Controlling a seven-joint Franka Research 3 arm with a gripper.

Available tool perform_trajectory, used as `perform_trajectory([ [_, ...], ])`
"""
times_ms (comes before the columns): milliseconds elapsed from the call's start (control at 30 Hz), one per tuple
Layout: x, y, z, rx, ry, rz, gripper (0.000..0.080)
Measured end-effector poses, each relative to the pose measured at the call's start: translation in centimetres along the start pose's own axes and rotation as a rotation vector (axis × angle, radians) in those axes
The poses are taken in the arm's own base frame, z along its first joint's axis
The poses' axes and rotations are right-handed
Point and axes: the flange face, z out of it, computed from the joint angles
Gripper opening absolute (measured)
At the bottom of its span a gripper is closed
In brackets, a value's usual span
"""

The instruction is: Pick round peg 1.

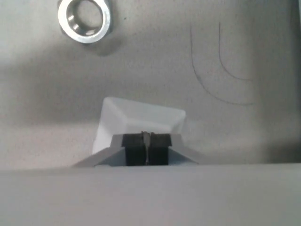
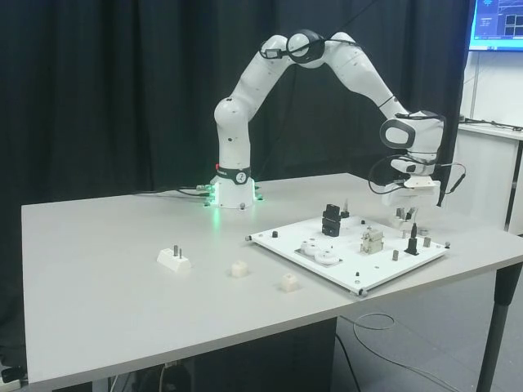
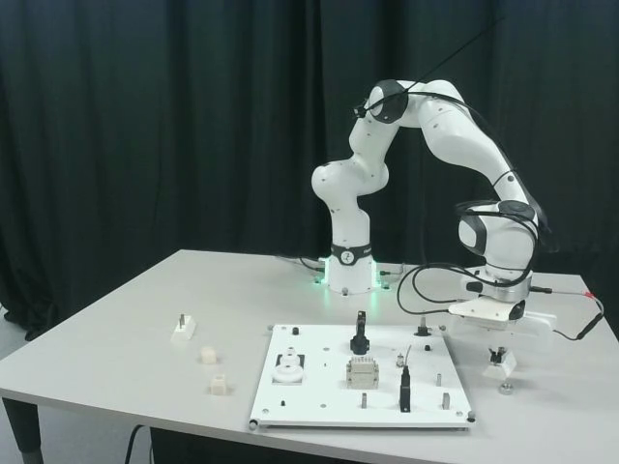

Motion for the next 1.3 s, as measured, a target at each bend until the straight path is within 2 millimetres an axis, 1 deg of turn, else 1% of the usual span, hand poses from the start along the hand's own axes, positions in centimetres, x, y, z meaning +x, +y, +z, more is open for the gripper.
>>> perform_trajectory([
  [100,-0.1,-0.1,-0.1,0.004,0.000,-0.001,0.0070],
  [133,-0.1,-0.1,-0.1,0.005,-0.001,-0.001,0.0020],
  [300,-0.6,-0.2,-0.7,0.014,-0.005,-0.006,0.0020],
  [667,-2.0,0.1,-4.2,0.028,-0.025,0.000,0.0020],
  [833,-2.3,0.3,-5.4,0.030,-0.030,0.004,0.0020],
  [1000,-2.3,0.4,-5.9,0.031,-0.026,0.005,0.0015],
  [1300,-2.2,0.4,-6.0,0.031,-0.022,0.008,0.0015],
])
